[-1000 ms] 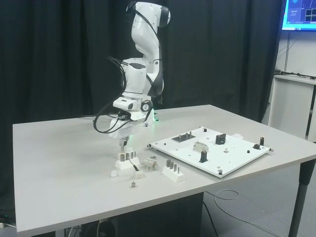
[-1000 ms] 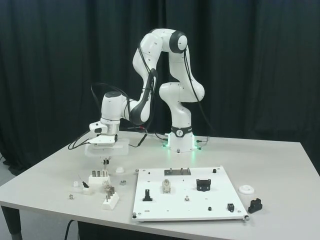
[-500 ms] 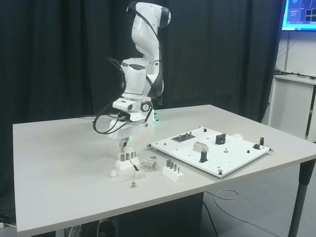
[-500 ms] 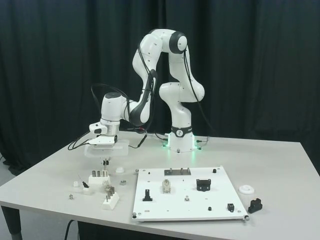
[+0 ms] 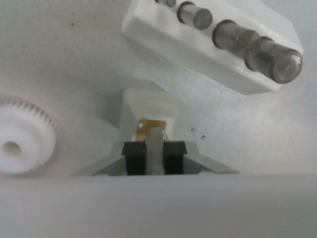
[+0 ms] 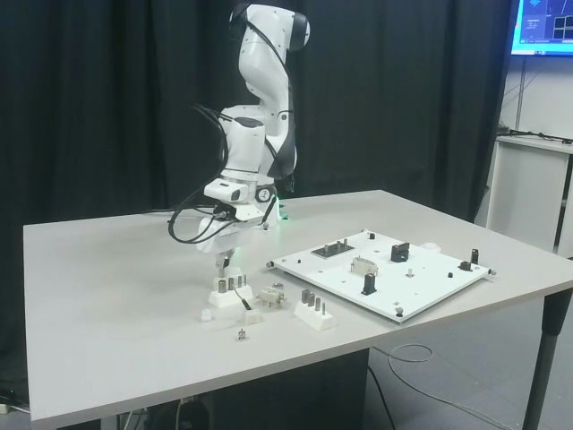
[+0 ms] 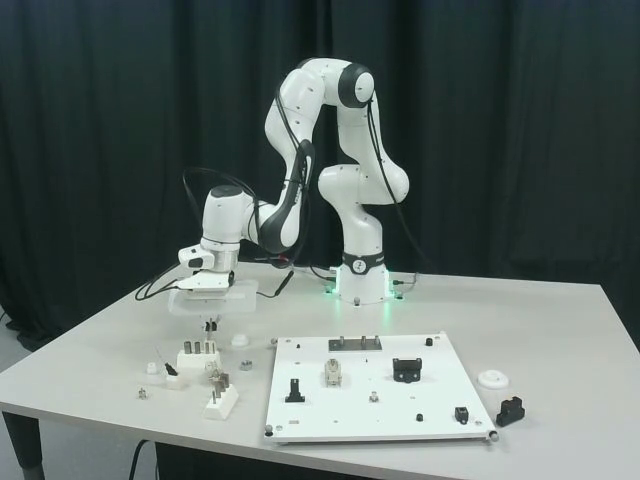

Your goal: Place Ethernet.

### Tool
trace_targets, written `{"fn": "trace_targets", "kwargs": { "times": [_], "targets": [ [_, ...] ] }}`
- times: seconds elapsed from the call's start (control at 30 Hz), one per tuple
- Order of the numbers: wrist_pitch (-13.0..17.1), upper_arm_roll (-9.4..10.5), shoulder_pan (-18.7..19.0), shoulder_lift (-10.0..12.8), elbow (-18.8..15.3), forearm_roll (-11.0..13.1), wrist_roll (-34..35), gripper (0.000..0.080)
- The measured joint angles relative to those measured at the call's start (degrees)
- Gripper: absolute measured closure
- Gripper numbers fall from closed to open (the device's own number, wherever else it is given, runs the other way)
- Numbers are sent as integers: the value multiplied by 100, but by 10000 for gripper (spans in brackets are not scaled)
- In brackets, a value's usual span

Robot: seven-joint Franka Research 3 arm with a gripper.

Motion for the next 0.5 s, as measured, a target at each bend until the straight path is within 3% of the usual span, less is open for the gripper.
{"fn": "trace_targets", "kwargs": {
  "times": [0.4, 0.47, 0.5],
  "targets": [
    [97, 11, 0, 66, -1, 0, -102, 705],
    [98, 11, 0, 73, -1, 0, -102, 144],
    [98, 11, 0, 75, -1, 0, -102, 144]
  ]
}}
